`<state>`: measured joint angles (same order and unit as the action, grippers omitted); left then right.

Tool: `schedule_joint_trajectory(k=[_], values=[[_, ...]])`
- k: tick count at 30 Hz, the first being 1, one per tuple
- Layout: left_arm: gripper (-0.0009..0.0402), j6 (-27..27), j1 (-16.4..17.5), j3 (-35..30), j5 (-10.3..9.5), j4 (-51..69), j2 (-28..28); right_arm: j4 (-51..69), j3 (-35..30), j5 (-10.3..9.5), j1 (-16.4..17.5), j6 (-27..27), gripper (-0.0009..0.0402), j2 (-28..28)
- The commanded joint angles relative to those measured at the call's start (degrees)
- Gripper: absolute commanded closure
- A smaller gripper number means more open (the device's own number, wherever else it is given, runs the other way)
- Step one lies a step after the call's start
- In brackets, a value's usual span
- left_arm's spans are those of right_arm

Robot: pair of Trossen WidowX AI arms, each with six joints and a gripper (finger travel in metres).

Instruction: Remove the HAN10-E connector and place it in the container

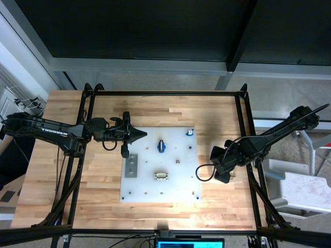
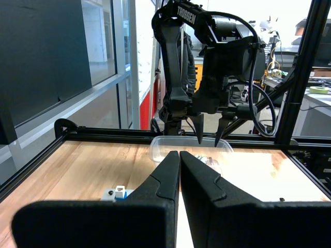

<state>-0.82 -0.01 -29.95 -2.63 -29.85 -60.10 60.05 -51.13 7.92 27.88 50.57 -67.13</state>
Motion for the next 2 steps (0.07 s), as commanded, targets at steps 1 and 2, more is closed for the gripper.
schedule_joint_trajectory(k=[1, 2], values=[[0.0393, 0.0, 0.0, 0.0, 0.0, 0.0, 0.0, -0.5, 0.0, 0.0, 0.0, 0.0, 0.0231, 0.0], [0.0393, 0.0, 0.0, 0.0, 0.0, 0.0, 0.0, -0.7, 0.0, 0.0, 0.0, 0.0, 0.023, 0.0]])
